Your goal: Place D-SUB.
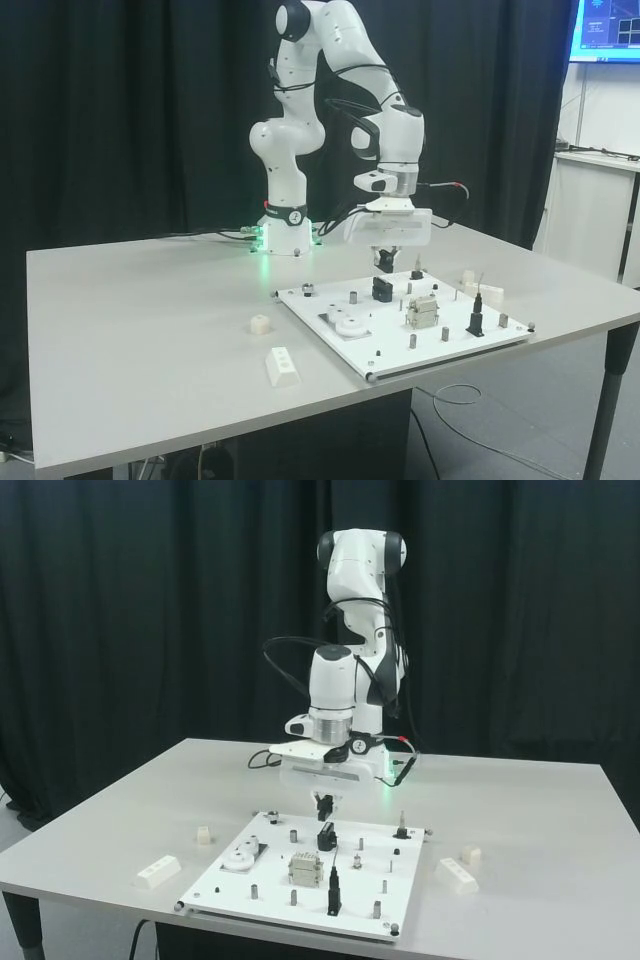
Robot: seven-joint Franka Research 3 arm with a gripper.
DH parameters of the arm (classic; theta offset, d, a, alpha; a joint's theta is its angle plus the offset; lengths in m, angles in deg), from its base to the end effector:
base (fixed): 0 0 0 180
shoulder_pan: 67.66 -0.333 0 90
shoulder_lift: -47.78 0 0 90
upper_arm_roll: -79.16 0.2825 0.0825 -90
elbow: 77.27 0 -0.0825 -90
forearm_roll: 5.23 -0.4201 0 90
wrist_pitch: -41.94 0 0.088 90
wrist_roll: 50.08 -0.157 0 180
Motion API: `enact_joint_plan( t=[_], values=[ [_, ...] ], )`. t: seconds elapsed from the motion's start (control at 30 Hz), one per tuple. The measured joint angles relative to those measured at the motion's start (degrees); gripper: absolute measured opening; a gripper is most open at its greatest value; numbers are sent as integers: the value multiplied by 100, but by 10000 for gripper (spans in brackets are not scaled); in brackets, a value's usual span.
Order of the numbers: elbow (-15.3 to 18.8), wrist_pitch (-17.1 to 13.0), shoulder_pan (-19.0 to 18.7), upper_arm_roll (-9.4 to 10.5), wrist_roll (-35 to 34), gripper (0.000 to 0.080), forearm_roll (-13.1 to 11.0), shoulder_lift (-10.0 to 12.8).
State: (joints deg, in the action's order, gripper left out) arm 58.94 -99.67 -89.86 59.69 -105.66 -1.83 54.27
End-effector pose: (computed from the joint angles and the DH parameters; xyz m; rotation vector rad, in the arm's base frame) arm 0.5200 0.0178 0.1651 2.7816 -1.2991 0.0376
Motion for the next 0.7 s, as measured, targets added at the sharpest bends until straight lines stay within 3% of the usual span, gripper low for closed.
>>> enact_joint_plan(
  t=[0.7],
  values=[
    [0, 2, 8, -13, 0, 153, 62, 0]
  ],
)
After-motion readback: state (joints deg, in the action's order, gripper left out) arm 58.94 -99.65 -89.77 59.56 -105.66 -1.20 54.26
